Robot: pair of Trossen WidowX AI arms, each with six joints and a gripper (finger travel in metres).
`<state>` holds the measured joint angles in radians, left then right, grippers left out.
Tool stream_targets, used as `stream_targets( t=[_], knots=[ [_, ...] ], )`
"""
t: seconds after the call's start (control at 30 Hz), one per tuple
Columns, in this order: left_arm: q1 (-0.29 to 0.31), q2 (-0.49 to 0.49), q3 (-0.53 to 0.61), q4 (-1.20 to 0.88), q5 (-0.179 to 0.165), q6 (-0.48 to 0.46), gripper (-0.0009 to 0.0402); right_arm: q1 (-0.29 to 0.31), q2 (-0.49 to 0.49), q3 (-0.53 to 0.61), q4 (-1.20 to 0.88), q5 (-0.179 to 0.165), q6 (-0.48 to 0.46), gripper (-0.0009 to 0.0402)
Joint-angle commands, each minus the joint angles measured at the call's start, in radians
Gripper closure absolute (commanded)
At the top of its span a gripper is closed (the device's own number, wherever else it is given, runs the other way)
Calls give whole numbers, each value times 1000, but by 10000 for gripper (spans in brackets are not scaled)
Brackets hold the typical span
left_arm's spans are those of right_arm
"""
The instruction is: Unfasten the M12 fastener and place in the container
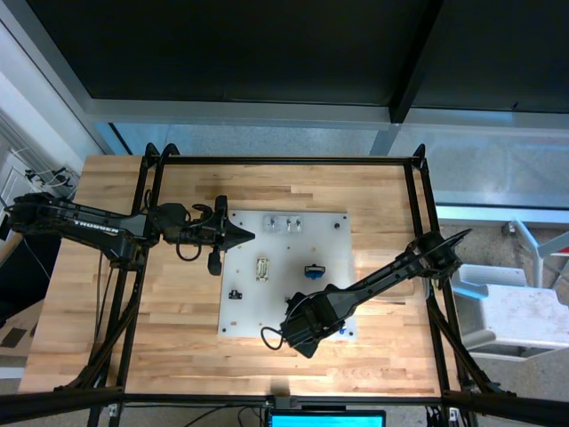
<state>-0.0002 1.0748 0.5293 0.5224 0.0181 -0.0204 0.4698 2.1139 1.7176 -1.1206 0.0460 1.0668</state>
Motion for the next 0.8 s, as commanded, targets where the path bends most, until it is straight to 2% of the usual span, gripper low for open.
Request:
stream_targets(
  t=[0.03,0.3,0.8],
  knots=[
    [0,0,0,-1,0,0,393,0,21,1,13,-20,-10,146],
    [0,0,0,-1,0,0,393,-5,21,-2,19,-17,-23,150],
    [0,0,0,-1,0,0,393,-14,21,-32,61,-23,-28,232]
  ],
)
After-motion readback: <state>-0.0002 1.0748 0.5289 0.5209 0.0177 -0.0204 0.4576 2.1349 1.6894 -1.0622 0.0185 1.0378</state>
